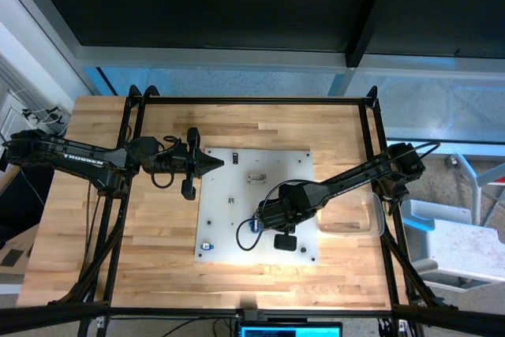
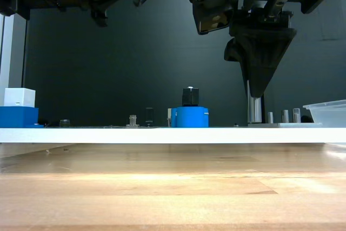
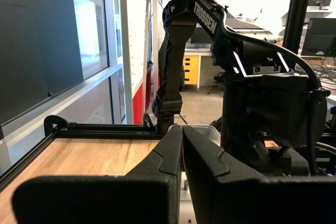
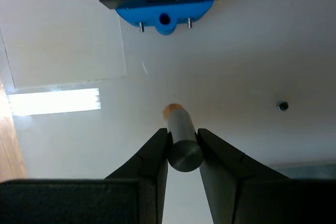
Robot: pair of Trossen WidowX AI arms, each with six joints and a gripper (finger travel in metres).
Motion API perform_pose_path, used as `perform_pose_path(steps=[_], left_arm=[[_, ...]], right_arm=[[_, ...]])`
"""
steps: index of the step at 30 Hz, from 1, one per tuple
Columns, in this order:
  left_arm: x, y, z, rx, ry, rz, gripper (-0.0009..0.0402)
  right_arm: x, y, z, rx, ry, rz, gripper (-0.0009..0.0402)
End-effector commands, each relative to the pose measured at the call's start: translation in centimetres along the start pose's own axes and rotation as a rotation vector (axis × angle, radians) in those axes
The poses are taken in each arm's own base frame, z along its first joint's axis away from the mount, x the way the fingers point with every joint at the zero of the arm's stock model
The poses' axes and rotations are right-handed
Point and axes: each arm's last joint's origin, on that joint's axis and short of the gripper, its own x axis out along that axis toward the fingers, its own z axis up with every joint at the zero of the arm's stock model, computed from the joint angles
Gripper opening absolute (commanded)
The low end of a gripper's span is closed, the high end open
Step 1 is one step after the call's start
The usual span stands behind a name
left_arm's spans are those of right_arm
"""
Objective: Pick the 16mm cylinder and place it in the taskboard
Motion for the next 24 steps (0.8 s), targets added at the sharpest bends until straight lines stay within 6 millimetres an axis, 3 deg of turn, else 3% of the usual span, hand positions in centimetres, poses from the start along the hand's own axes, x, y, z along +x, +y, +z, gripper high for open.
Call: perform_pose_path(steps=[1, 24], left_arm=[[0.01, 0.0, 0.01, 0.0, 0.0, 0.0, 0.0], [0.01, 0.01, 0.01, 0.0, 0.0, 0.0, 0.0]], right_arm=[[0.26, 0.15, 0.12, -0.002, -0.002, 0.011, 0.0023], [0.86, 0.19, 0.0, -0.004, 0.028, -0.001, 0.0023]])
